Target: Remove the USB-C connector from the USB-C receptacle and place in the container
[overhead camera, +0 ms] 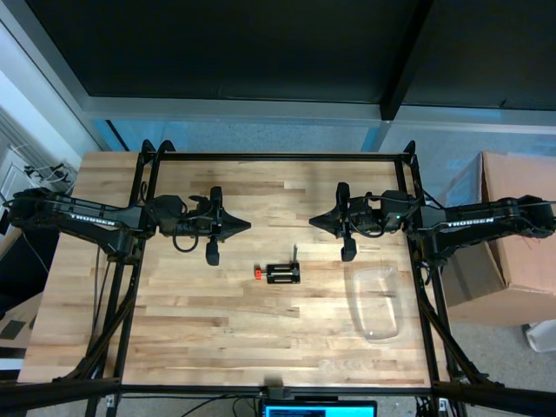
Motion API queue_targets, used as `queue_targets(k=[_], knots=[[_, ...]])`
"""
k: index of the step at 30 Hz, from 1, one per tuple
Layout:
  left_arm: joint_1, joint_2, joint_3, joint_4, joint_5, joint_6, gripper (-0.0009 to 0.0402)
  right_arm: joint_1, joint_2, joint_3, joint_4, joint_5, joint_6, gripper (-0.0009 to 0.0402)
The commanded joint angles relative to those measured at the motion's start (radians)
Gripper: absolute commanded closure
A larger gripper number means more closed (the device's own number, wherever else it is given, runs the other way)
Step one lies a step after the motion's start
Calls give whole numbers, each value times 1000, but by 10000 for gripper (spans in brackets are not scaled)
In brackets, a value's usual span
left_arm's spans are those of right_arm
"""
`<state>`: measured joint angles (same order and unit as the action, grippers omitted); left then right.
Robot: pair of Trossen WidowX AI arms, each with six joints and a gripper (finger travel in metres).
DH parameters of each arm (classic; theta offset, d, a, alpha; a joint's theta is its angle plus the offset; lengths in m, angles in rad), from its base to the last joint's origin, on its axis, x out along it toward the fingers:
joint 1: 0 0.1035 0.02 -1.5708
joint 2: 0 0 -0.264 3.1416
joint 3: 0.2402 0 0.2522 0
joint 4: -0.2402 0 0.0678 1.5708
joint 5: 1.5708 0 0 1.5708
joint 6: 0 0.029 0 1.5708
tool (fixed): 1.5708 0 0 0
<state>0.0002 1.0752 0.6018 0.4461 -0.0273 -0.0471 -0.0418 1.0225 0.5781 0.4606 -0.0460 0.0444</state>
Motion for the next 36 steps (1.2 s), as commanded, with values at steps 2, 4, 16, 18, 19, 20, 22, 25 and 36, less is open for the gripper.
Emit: queue_targets(k=[2,4,16,18,19,20,22,25,36], knots=[[0,0,0,0,0,0,393,0,0,0,0,0,0,393],[0,0,0,0,0,0,393,0,0,0,0,0,0,393],[0,0,0,0,0,0,393,13,0,46,-133,-3,14,393],[0,0,0,0,0,0,393,29,4,103,-304,3,-3,393],[0,0,0,0,0,0,393,37,10,131,-380,3,-7,393],[0,0,0,0,0,0,393,47,14,159,-453,5,-5,393],[0,0,0,0,0,0,393,69,31,220,-594,11,-4,393],[0,0,0,0,0,0,393,118,71,316,-811,66,1,393],[0,0,0,1,0,0,393,213,338,665,-1335,135,68,385]])
